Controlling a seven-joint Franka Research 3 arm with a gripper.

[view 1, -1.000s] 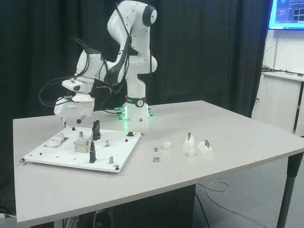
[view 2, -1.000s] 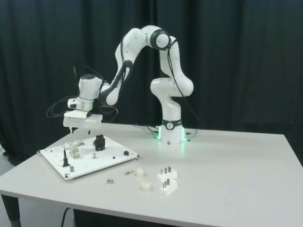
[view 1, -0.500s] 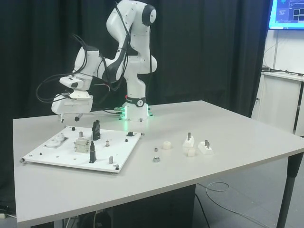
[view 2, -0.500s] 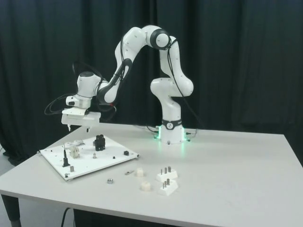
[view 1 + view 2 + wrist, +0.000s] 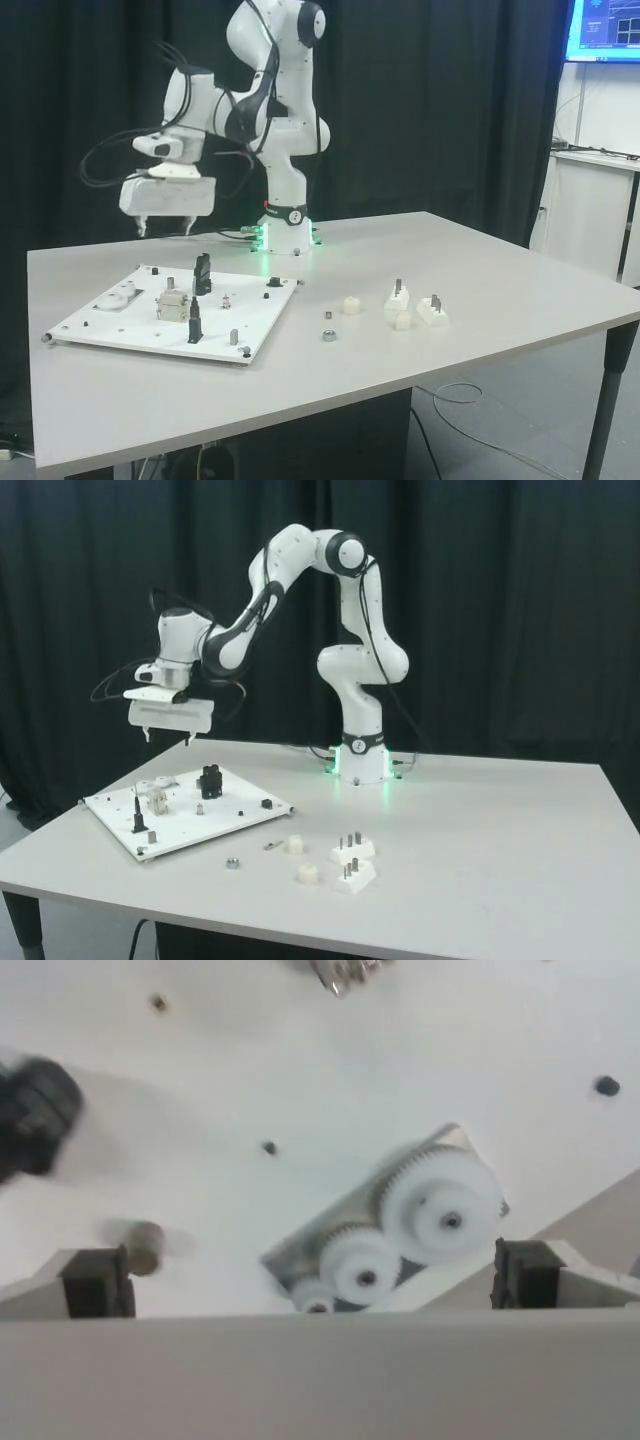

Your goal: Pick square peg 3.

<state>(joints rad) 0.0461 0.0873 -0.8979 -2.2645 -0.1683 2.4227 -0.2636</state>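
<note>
Wrist view first: your end effector point(image 5: 310, 1278) hangs over the flat white assembly board point(image 5: 300, 1080), fingers point(image 5: 95, 1282) spread wide with nothing between them, and below sits the train of three white gears point(image 5: 405, 1225) in its recess. A small grey stub of a peg point(image 5: 143, 1246) stands just beside one fingertip; you can't tell from this view whether that is square peg 3. From the room views, your end effector point(image 5: 163, 222) is high above the board's far edge point(image 5: 250, 790), clear of everything. The pegs stand apart: some on the board, others in the small white blocks point(image 5: 352, 860) on the grey worktop point(image 5: 500, 860), well away from you. I'd judge you're in the approach step, nothing grasped yet. Next you'll need to settle which peg is number 3, line up over it, then descend with the fingers straddling it.
</note>
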